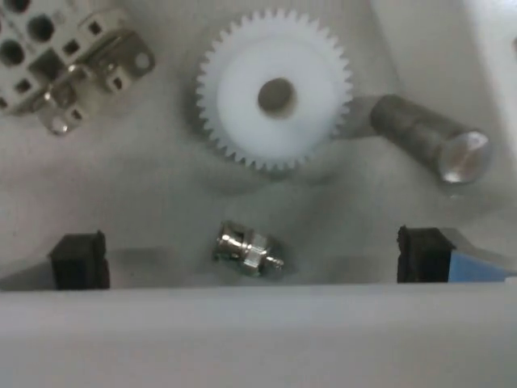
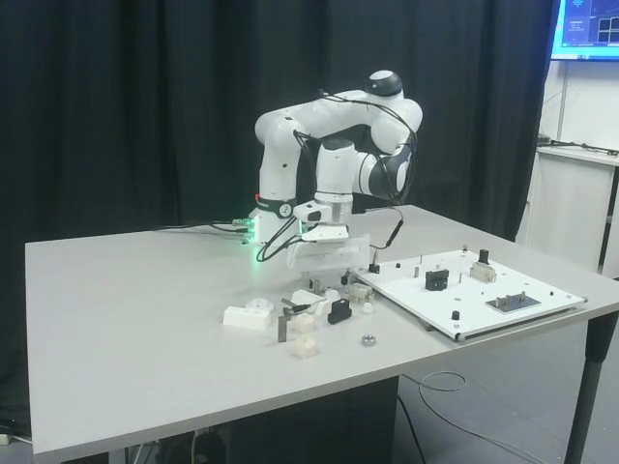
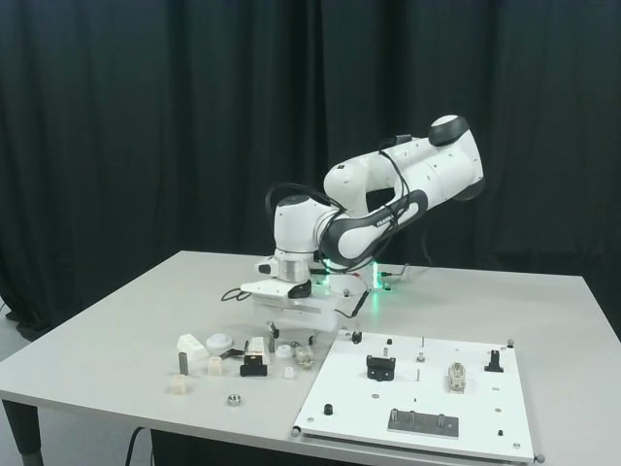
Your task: Remove round peg 1.
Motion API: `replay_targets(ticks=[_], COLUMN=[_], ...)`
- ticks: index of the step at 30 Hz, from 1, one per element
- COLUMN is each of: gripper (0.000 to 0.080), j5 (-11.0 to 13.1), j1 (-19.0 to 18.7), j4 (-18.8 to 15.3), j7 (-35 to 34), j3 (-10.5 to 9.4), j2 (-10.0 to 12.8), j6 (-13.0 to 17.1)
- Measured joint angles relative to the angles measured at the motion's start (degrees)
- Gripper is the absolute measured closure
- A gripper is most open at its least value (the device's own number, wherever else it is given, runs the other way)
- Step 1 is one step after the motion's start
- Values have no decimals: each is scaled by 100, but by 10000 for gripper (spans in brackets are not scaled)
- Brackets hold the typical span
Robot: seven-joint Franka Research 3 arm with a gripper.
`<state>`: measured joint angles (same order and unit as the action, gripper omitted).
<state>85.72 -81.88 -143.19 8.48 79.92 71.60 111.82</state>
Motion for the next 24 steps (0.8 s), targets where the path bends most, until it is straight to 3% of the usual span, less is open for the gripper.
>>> replay_targets(ticks=[14,24], gripper=[3,3], j5=[-173,-174], j1=[0,18], j4=[3,3], j7=[-94,-147], j3=[432,536], j2=[-1,-2], j6=[-96,-109])
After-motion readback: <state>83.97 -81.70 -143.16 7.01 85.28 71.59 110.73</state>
